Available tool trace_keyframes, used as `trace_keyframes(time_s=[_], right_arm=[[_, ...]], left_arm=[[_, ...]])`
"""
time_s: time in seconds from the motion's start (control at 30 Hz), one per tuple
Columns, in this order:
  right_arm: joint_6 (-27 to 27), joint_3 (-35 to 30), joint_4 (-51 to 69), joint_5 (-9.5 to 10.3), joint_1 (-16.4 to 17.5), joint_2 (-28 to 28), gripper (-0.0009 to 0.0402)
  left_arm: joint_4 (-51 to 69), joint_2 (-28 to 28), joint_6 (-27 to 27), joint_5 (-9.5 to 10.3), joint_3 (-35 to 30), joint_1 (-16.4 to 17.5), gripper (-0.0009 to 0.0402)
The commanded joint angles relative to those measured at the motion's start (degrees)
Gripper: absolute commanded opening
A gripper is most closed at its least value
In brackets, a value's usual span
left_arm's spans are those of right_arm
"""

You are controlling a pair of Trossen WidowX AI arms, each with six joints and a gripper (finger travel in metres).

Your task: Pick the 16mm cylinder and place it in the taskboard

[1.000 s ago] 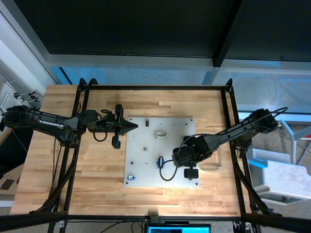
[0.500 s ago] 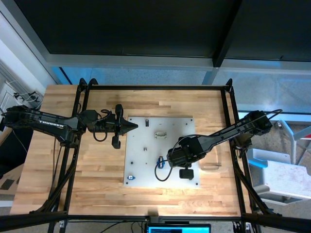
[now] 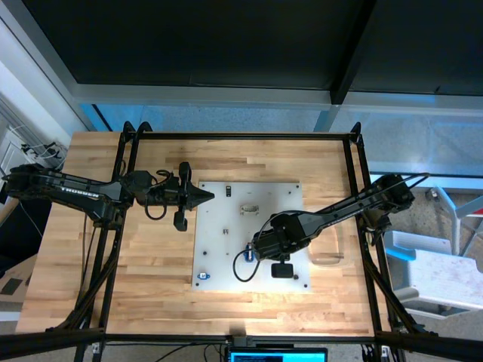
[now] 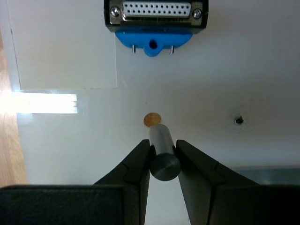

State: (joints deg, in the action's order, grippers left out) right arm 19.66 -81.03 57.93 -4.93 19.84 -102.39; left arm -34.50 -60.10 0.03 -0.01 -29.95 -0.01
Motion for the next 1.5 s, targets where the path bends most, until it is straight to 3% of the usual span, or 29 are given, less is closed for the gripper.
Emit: trace_keyframes(time_s=[0.03, 1.5], right_arm=[[-0.2, -0.1, -0.3, 0.02, 0.0, -0.3, 0.0032], [0.6, -0.1, -1.9, 0.48, -0.2, -3.1, 0.0032]], left_arm=[[0.0, 0.0, 0.0, 0.0, 0.0, 0.0, 0.0], [0.0, 0.0, 0.0, 0.0, 0.0, 0.0, 0.0]])
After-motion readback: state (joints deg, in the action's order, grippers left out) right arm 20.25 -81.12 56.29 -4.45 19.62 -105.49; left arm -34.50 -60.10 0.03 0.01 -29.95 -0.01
